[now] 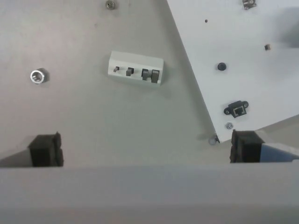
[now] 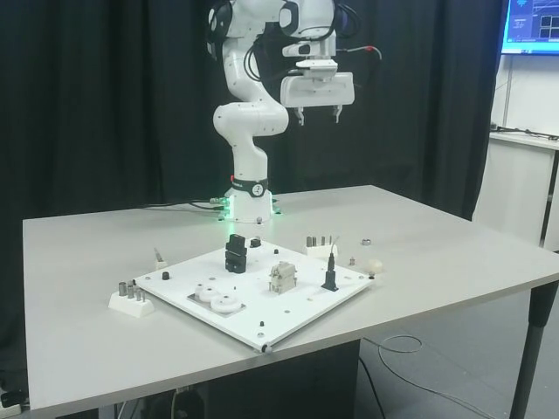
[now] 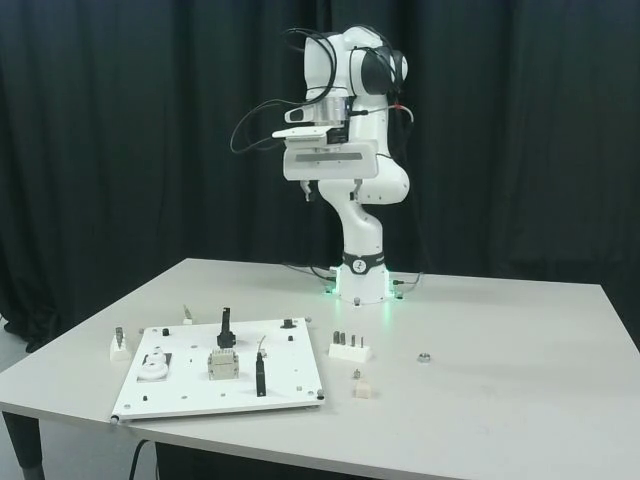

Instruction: Pick BNC.

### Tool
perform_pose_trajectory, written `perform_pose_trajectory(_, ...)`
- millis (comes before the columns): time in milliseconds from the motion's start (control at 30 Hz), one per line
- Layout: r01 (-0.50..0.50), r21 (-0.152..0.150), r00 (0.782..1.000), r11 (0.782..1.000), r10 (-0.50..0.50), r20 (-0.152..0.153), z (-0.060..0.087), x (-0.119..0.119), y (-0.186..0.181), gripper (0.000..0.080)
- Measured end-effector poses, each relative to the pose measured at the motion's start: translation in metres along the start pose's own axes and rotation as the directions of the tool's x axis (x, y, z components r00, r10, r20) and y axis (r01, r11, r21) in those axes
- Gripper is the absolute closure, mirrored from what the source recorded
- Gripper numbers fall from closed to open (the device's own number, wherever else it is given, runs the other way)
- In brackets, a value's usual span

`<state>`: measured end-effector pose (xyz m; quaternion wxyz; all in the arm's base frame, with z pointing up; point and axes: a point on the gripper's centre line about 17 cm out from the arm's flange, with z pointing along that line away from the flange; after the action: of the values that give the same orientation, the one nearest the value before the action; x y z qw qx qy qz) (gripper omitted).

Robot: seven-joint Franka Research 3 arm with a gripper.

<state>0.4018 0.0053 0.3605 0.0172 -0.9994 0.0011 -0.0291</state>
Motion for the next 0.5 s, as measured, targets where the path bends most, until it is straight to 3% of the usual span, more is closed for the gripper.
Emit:
perform_pose_trajectory(300, 0.011, -0.007, 1.0, 1.0, -0.011, -0.015, 0.007, 0.011, -0.008, 0.0003)
perform_pose_trajectory(500, -0.035, -0.007, 0.999, 0.999, 0.035, -0.025, 0.014, 0.02, -0.015, 0.0003)
